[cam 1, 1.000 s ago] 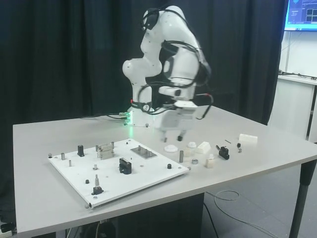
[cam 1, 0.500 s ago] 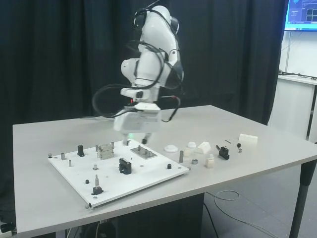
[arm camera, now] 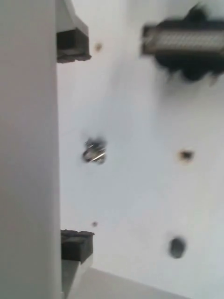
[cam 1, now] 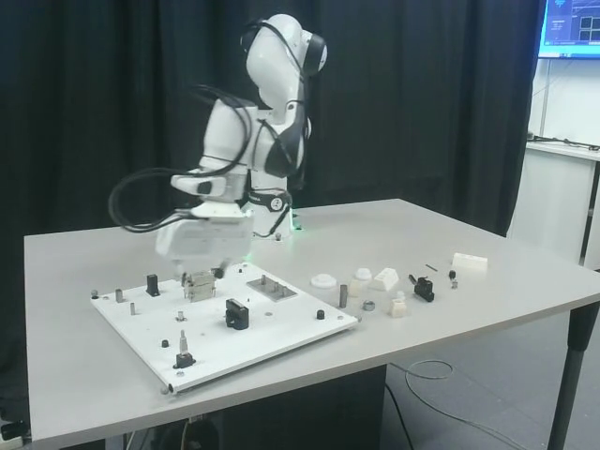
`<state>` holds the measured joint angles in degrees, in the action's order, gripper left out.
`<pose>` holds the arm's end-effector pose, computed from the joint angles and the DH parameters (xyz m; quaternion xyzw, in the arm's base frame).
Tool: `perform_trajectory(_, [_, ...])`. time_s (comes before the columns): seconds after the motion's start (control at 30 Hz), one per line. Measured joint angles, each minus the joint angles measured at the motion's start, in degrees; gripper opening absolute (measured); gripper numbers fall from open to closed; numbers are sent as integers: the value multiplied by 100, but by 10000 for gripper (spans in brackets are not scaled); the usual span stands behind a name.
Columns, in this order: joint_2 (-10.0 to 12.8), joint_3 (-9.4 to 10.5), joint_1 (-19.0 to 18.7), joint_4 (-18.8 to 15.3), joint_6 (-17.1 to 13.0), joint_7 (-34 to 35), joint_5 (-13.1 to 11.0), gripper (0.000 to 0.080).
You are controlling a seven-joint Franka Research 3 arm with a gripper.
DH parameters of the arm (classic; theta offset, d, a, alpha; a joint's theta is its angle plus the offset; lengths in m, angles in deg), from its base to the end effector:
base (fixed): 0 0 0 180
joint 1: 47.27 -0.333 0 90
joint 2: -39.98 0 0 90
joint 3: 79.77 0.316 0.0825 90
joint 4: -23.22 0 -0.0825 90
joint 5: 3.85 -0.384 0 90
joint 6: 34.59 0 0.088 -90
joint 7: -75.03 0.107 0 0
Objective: Remove round peg 2.
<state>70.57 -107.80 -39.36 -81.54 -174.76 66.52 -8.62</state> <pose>0.5506 -0.3652 0.2849 0.9668 -0.2278 0.0349 0.1108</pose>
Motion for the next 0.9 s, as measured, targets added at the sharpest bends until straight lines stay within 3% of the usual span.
perform_trajectory(0.5, [233,-6,697,98,-58,-800,-541,800])
perform_trajectory(0.9, [547,-5,1118,503,2,-1391,-1101,800])
